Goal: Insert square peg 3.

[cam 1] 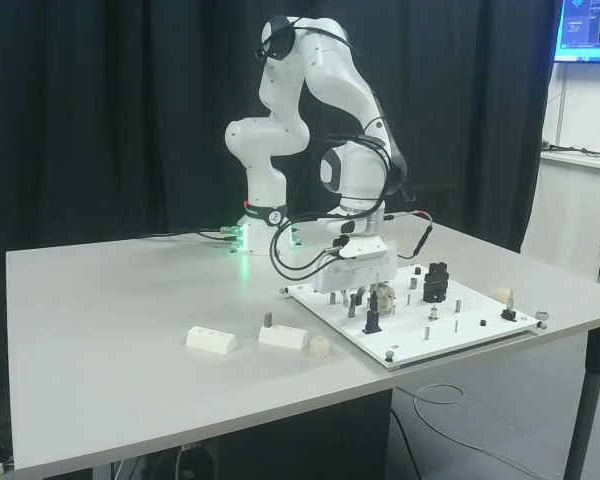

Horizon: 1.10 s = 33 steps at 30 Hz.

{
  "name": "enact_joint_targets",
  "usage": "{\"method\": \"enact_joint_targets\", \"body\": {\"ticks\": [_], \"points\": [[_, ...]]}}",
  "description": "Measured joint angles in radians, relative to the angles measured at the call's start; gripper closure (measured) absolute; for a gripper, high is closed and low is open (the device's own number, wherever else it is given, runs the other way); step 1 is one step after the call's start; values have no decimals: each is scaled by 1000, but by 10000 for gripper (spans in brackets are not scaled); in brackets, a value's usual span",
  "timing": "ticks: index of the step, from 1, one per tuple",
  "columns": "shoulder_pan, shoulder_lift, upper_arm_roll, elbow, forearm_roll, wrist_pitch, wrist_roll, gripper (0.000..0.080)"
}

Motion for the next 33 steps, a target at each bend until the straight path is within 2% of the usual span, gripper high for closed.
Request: {"method": "enact_joint_targets", "body": {"ticks": [15,33], "points": [[0,0,0,0,-1,-2,-109,689],[-1,-1,-1,-1,0,-3,-37,689]]}}
